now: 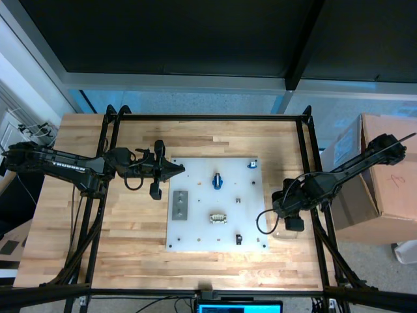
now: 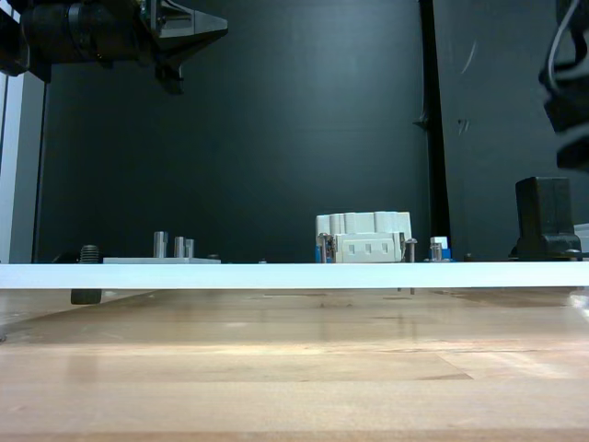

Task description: Remove the HAN10E connector from the taskboard and place in the container

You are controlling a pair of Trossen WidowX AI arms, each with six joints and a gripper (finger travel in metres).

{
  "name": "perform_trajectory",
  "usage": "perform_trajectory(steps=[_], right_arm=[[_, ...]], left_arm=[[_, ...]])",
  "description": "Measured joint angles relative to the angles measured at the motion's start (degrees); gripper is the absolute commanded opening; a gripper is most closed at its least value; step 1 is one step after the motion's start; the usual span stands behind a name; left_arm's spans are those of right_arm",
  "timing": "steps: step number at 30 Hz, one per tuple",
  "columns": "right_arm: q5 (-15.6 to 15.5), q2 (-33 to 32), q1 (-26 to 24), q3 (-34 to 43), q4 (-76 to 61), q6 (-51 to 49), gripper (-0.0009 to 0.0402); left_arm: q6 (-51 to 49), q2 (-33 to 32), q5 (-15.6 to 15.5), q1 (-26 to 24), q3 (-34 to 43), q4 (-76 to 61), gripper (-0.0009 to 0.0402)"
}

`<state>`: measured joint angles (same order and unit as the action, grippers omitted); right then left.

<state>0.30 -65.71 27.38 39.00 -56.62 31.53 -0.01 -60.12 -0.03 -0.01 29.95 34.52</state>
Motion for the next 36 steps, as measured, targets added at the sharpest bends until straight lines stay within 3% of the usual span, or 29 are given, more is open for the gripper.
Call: perform_trajectory(steps=[21,27,33,36], right_arm=[[-0.3,-0.4,0.0,-1.4,0.7,-0.4,0.0329],[-0.9,-0.4,0.0,3.4,-4.6,0.5,0.0325],[2.2,-0.4,-0.2,10.2,-7.0,1.2,0.0259],[6.1,-0.4,-0.2,13.3,-6.5,1.1,0.0205]], left_arm=[[0.0,0.0,0.0,0.0,0.0,0.0,0.0],[0.0,0.0,0.0,0.0,0.0,0.0,0.0],[0.0,0.0,0.0,0.0,0.0,0.0,0.0],[0.0,0.0,0.0,0.0,0.0,0.0,0.0]])
